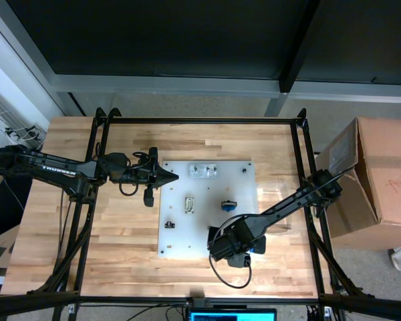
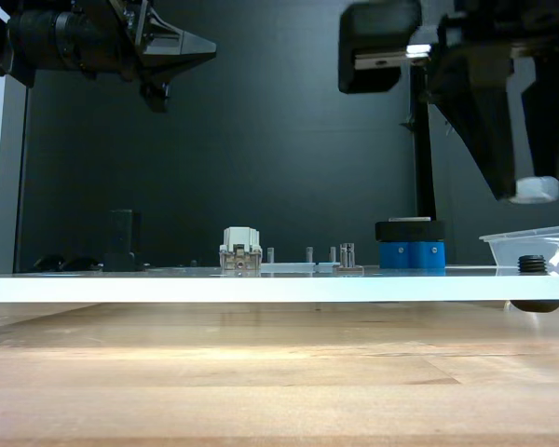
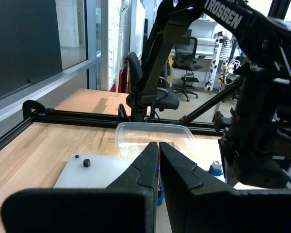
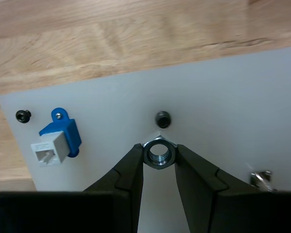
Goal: Pick the M12 nut and place it on its threads and fasten
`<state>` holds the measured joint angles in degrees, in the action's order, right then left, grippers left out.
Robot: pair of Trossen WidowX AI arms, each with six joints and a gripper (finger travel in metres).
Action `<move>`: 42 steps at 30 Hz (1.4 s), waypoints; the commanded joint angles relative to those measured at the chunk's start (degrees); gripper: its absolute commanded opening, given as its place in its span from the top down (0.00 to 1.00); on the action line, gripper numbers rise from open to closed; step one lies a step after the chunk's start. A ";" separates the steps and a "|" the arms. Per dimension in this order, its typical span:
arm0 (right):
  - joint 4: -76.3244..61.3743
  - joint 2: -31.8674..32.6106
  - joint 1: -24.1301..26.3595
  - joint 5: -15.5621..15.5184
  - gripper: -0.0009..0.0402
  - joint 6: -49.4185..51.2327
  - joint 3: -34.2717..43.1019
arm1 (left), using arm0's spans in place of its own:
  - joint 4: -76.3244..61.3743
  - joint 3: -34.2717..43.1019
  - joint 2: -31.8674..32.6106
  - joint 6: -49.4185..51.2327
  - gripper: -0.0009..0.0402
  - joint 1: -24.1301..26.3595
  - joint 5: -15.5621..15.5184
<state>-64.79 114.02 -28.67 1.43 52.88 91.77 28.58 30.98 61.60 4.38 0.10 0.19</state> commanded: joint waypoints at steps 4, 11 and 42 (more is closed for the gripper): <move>1.11 -0.02 -0.33 0.00 0.92 -0.20 -1.73 | 0.00 0.02 0.00 0.00 0.98 -0.02 0.00; 2.45 -0.02 -0.37 0.00 0.92 -0.22 -3.52 | 0.00 0.02 0.00 0.00 0.98 0.00 0.00; 5.44 -0.02 -0.24 0.02 0.92 -18.53 -6.14 | 0.00 0.02 0.00 0.00 0.98 -0.02 0.02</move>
<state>-59.33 114.02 -28.93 1.43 35.57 85.60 28.58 31.00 61.60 4.38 0.10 0.19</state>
